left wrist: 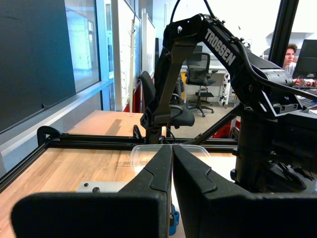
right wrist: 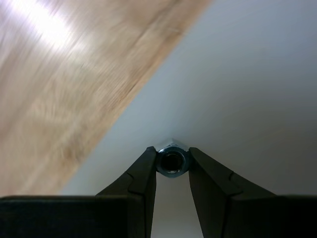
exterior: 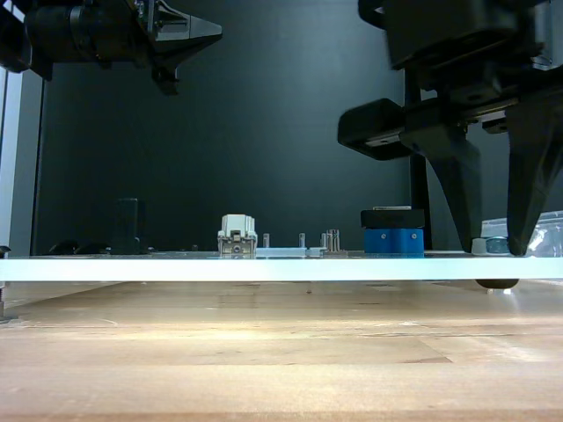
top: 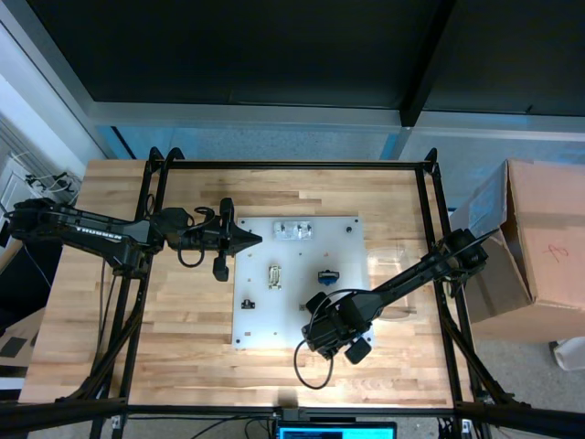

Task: Unfasten the M12 nut and place it in the container

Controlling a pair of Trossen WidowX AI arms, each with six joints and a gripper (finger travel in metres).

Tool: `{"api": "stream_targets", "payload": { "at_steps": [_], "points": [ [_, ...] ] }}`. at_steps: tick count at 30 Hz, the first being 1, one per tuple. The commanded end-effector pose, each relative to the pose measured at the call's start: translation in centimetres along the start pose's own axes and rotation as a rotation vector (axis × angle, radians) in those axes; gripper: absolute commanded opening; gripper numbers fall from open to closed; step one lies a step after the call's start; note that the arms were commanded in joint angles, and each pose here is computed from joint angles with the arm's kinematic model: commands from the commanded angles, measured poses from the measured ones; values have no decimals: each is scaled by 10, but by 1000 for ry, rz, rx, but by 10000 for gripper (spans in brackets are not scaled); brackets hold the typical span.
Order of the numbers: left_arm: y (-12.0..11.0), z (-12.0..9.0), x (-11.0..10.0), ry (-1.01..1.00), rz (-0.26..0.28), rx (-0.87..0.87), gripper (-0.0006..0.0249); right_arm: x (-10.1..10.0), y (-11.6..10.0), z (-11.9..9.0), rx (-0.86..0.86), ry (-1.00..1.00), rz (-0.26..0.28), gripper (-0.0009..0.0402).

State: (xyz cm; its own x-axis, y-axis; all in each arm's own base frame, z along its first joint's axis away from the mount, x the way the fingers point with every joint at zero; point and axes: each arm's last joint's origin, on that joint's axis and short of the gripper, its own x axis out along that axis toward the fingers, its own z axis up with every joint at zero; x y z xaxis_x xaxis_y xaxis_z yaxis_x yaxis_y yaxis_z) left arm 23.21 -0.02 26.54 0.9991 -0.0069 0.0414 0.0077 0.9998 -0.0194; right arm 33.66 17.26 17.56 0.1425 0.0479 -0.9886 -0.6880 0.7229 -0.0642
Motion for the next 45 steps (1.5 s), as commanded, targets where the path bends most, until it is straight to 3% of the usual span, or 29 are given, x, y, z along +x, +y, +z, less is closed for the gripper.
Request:
{"api": "stream_targets", "payload": {
  "at_steps": [1,7,15,31,38,42,45],
  "points": [
    [0,0,0,0,0,0,0,0,0,0,-142,0,-1,10],
    [0,0,0,0,0,0,0,0,0,0,-243,-9,18,25],
    [0,0,0,0,0,0,0,-1,0,0,-240,-12,21,61],
    [0,0,0,0,0,0,0,-12,2,-2,-219,-22,16,208],
    [0,0,0,0,0,0,0,-31,2,-5,137,-61,6,190],
    [0,0,0,0,0,0,0,-40,0,-8,521,-78,15,138],
    [0,0,0,0,0,0,0,-41,1,-9,690,-65,31,80]
  ]
}}
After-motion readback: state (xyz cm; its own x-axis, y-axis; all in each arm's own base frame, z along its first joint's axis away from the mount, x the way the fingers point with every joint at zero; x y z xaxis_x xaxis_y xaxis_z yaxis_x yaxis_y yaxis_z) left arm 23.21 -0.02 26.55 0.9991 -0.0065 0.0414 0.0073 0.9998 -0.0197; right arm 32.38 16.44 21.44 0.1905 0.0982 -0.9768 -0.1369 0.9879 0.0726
